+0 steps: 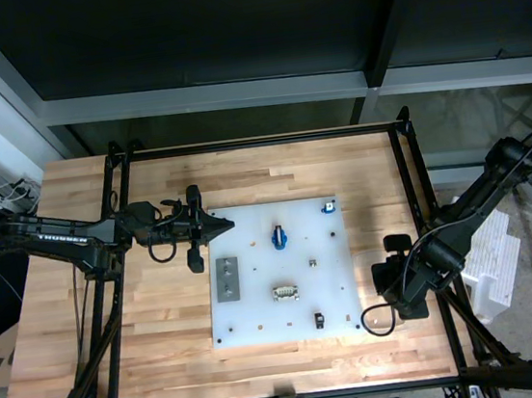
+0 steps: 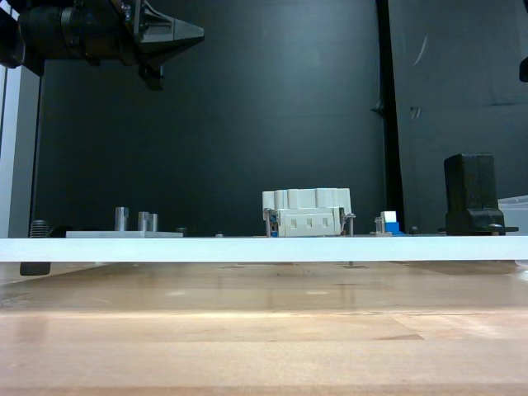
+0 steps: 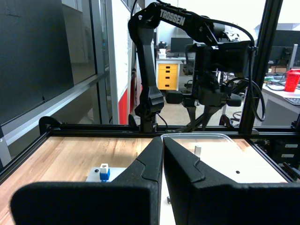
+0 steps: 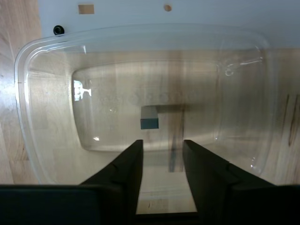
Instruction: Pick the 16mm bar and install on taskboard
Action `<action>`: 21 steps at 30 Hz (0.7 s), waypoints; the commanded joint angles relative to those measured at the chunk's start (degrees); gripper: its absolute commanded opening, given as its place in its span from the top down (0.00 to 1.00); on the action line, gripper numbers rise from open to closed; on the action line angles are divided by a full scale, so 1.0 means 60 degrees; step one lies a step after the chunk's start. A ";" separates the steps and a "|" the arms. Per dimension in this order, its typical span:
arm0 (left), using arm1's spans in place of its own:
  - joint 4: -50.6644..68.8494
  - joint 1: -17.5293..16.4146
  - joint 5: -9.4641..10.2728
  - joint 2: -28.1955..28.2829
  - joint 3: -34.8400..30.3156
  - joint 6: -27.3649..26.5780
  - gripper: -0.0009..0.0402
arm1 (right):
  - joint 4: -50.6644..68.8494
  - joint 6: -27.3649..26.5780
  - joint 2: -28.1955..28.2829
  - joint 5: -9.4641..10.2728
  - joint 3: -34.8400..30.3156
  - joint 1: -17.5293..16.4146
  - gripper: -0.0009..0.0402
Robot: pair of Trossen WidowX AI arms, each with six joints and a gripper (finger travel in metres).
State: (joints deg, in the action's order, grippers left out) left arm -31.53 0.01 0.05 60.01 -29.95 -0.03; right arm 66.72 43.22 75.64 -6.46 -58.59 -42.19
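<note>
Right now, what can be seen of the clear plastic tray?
The clear plastic tray is shallow, see-through, with rounded corners, lying flat on the wooden table beside the taskboard. The 16mm bar sits near its middle. The right gripper hovers open above it; the left gripper, shut, hangs over the taskboard's far-left edge.

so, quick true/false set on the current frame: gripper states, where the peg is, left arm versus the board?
1. The right gripper is open over the clear rounded plastic tray. True.
2. The tiny stubby grey metal peg is clamped in the left gripper. False: it sits loose in the tray, ungripped.
3. The left gripper rests on the large white square plastic taskboard. False: the low view shows it hanging well above the board.
4. The left gripper is shut and holds nothing. True.
5. A grey metal block sits on the taskboard. True.
</note>
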 commanded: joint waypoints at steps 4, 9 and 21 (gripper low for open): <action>-0.0004 0.0000 -0.0004 0.0000 0.0000 0.0004 0.98 | -0.0546 0.0000 0.0109 0.0000 0.0390 -0.0113 0.57; -0.0004 -0.0004 -0.0004 0.0000 0.0000 0.0004 0.98 | -0.0987 -0.0007 0.0124 -0.0062 0.0656 -0.0160 0.55; 0.0000 0.0000 -0.0004 0.0000 0.0000 0.0004 0.98 | -0.1581 -0.0033 0.0554 -0.0095 0.1162 -0.0164 0.55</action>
State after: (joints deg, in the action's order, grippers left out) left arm -31.53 0.01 0.05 60.01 -29.95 -0.01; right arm 57.65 43.13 78.61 -7.09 -51.83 -43.18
